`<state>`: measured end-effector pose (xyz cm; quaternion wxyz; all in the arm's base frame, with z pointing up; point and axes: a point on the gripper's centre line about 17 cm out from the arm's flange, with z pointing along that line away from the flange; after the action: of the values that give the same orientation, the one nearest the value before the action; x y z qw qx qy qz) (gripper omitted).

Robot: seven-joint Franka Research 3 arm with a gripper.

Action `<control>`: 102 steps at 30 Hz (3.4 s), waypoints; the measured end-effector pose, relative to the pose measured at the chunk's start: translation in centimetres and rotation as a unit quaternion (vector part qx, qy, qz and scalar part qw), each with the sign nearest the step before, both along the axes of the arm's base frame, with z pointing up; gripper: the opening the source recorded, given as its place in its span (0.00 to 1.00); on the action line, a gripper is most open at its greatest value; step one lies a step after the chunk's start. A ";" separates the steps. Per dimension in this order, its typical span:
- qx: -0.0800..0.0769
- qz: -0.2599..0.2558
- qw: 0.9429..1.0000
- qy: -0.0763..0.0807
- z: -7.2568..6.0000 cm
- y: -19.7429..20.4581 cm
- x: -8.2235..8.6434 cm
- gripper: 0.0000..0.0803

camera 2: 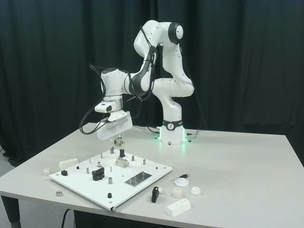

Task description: Place waterproof.

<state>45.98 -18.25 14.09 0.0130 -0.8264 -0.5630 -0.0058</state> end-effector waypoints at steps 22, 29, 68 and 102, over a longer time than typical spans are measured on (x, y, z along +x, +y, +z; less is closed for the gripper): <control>-0.052 0.016 0.999 0.000 0.4 -5.9 -1.0 0.39; -0.069 0.035 0.997 0.000 0.7 -10.1 -1.9 0.39; -0.070 0.104 0.992 0.002 -3.8 -23.9 -6.9 0.39; -0.038 0.112 0.993 0.008 -10.1 -24.5 -7.7 0.39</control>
<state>38.27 -42.73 4.01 -0.0133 -0.7579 -0.6518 0.0234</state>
